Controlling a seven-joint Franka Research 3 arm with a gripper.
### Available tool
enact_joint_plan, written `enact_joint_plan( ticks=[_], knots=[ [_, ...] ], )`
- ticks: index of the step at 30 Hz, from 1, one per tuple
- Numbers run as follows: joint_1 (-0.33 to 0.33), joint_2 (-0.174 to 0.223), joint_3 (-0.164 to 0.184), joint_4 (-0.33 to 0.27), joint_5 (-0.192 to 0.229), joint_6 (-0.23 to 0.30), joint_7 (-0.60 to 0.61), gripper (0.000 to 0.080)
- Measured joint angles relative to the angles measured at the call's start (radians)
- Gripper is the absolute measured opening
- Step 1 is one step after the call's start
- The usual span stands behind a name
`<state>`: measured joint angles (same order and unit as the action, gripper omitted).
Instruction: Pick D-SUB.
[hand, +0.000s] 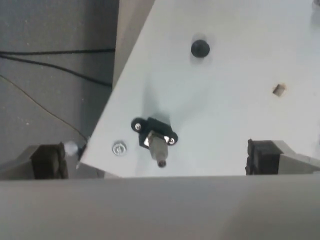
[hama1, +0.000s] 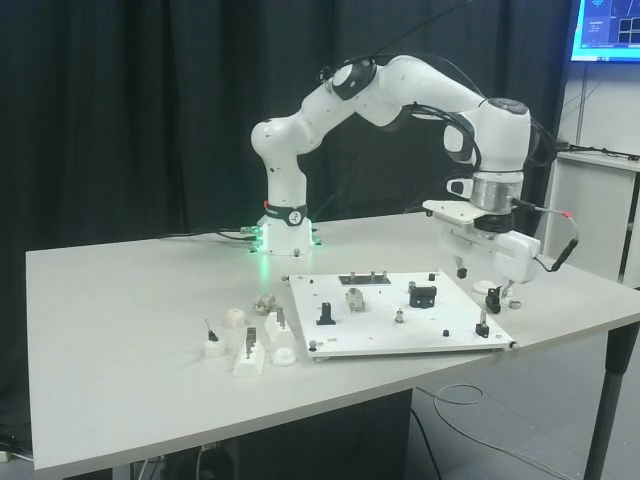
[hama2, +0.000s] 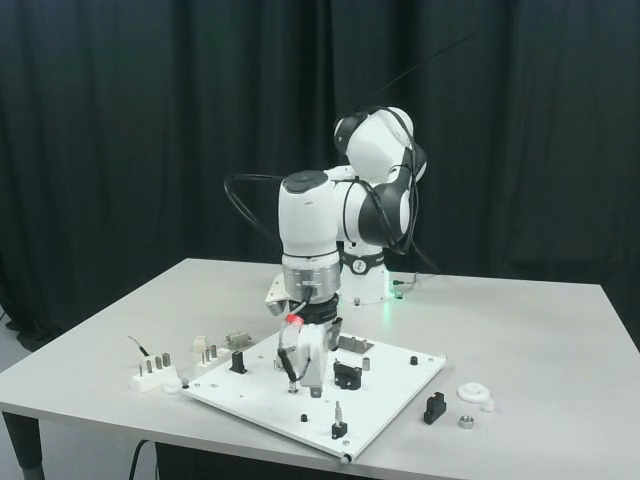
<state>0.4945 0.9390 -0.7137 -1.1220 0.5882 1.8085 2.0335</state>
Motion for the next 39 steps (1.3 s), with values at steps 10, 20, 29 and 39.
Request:
enact_joint_plan(
  ticks=[10,20,29,39],
  knots=[
    [0.002,0.0,0.024,0.044,0.0,-0.055,-0.004,0.08],
    [0.022,-0.001,0.061,0.079,0.001,-0.101,-0.003,0.08],
    [0.069,-0.001,0.067,0.082,0.003,-0.128,0.012,0.08],
    [0.128,-0.001,0.066,0.08,0.004,-0.172,0.123,0.08]
  ],
)
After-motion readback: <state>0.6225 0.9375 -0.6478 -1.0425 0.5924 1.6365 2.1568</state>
